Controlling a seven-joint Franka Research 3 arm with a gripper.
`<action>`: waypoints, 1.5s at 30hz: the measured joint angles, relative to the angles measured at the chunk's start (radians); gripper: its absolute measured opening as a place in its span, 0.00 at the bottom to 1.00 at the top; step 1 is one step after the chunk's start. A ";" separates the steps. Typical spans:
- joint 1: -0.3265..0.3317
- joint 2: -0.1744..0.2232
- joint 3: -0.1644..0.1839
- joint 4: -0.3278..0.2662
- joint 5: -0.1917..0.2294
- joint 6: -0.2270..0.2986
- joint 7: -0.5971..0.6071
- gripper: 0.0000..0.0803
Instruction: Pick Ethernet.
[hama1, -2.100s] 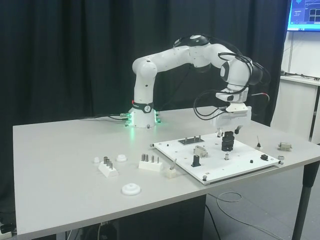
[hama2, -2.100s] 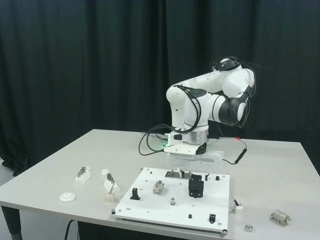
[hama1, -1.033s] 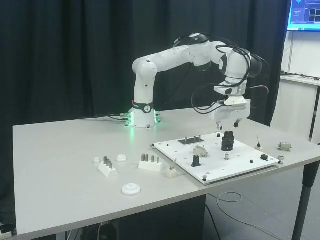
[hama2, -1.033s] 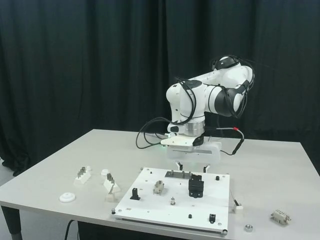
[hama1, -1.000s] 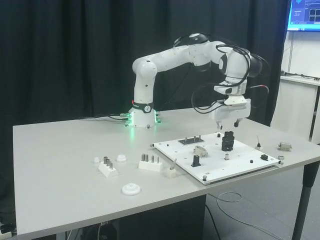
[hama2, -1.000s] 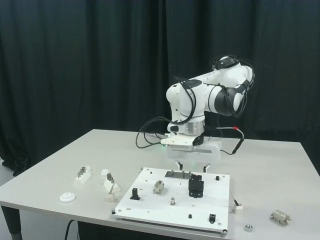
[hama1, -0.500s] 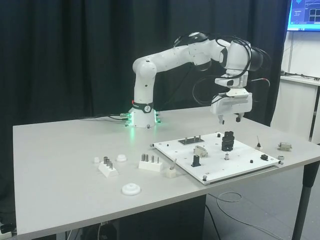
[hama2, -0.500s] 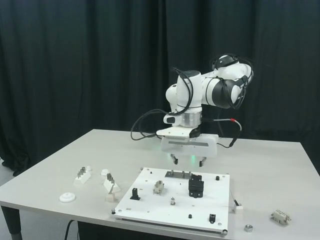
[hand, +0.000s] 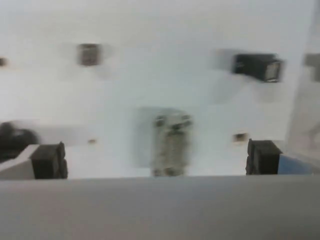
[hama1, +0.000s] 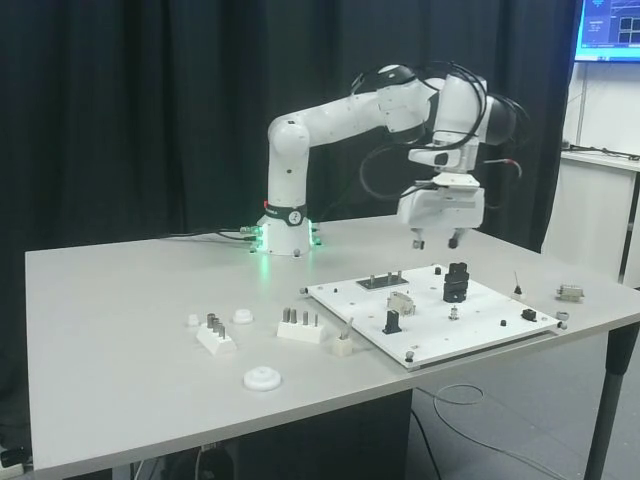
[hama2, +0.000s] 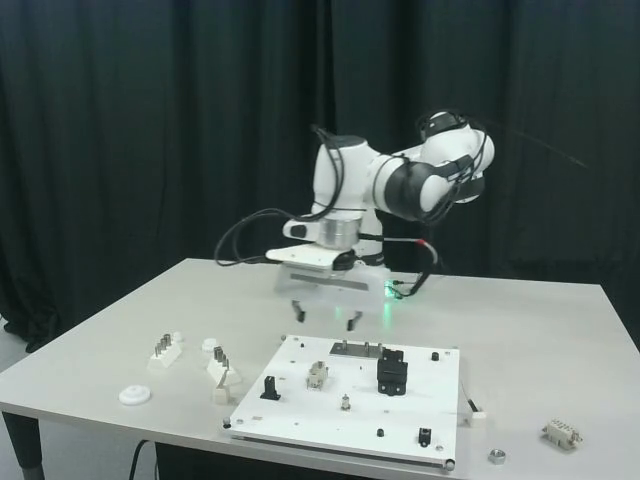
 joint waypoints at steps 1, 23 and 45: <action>-0.011 0.003 0.001 0.001 0.000 0.003 -0.011 1.00; -0.229 0.041 0.101 0.018 0.003 0.127 -0.212 1.00; -0.416 0.075 0.218 0.096 0.053 0.208 -0.280 1.00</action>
